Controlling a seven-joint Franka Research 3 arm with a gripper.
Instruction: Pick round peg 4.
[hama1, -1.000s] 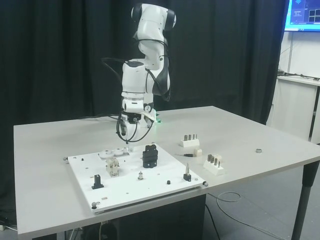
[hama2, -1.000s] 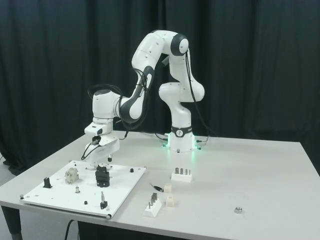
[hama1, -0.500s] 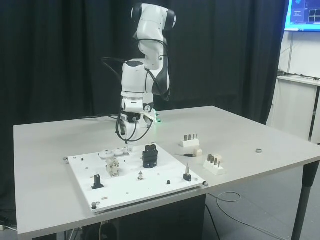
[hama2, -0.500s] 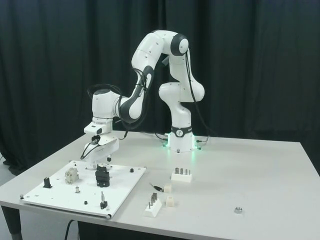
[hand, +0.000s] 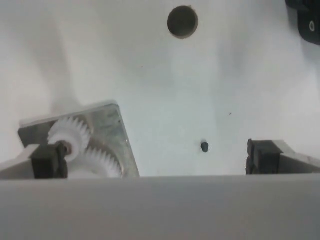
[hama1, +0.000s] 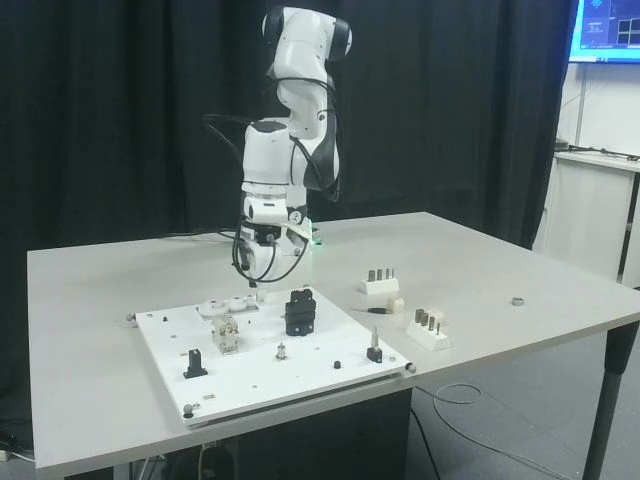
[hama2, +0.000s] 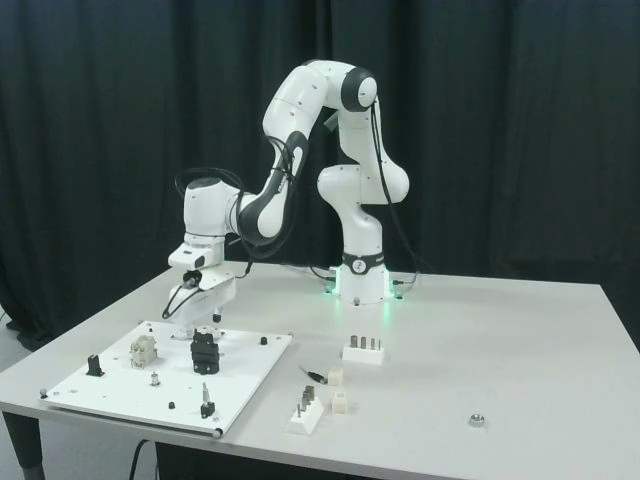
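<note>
My gripper (hama1: 256, 284) (hama2: 201, 318) hovers over the far part of the white board (hama1: 300, 378) (hama2: 110, 400), just above the gear plate (hand: 107, 137) (hama1: 228, 305). In the wrist view the gripper (hand: 154, 159) is open and holds nothing; its black fingertips (hand: 47, 161) stand wide apart, one over the white gears. A tiny dark pin (hand: 204, 146) and a round hole (hand: 182, 21) show in the board between and beyond them. Two white holders with grey round pegs (hama1: 379, 281) (hama1: 428, 325) (hama2: 363, 350) (hama2: 305, 411) stand on the table beside the board, away from the gripper.
A black block (hama1: 301, 312) (hama2: 205, 352) stands on the board close to the gripper, and small fixtures (hama1: 195, 364) (hama1: 373, 352) rise nearer the front. A small white cube (hama2: 340, 402) and a nut (hama1: 518, 299) (hama2: 477, 420) lie on the grey table.
The wrist and gripper have risen very slightly above the board. Nothing on the board or table has moved.
</note>
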